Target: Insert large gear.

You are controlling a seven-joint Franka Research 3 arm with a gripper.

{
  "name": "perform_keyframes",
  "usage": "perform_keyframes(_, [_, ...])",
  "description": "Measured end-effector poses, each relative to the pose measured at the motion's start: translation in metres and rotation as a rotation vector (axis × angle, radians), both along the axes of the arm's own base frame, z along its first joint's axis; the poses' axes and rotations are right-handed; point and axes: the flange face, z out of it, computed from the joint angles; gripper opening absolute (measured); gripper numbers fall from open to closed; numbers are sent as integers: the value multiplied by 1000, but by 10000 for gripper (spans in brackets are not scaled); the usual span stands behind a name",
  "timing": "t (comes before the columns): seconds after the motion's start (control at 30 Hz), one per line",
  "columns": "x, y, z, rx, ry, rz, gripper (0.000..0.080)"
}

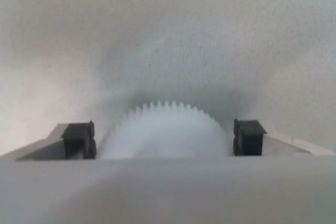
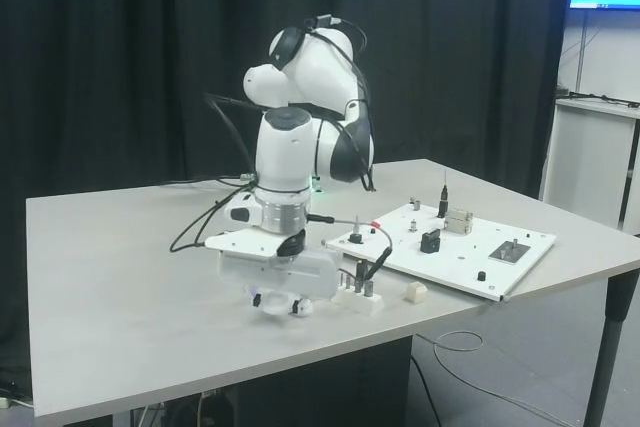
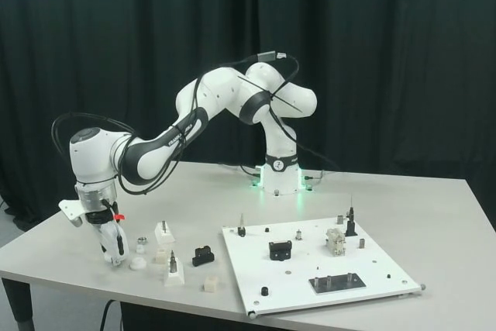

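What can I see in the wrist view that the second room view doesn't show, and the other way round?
Only the wrist view shows the teeth around the white large gear and the two black fingertips standing either side of it, apart from its rim. Only the second room view shows the whole white arm, the white board with its small parts, and little white pieces on the grey table. Both share the gripper low over the table and the gear beside it.
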Motion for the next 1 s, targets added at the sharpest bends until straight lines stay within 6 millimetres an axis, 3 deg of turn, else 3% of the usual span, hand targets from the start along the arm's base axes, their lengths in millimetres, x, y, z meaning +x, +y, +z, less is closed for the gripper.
perform_keyframes(0.37, [1, -1, 14, -10, 10, 12, 577])
perform_keyframes(1.0, [-1, -5, 14, -11, 16, 9, 577])
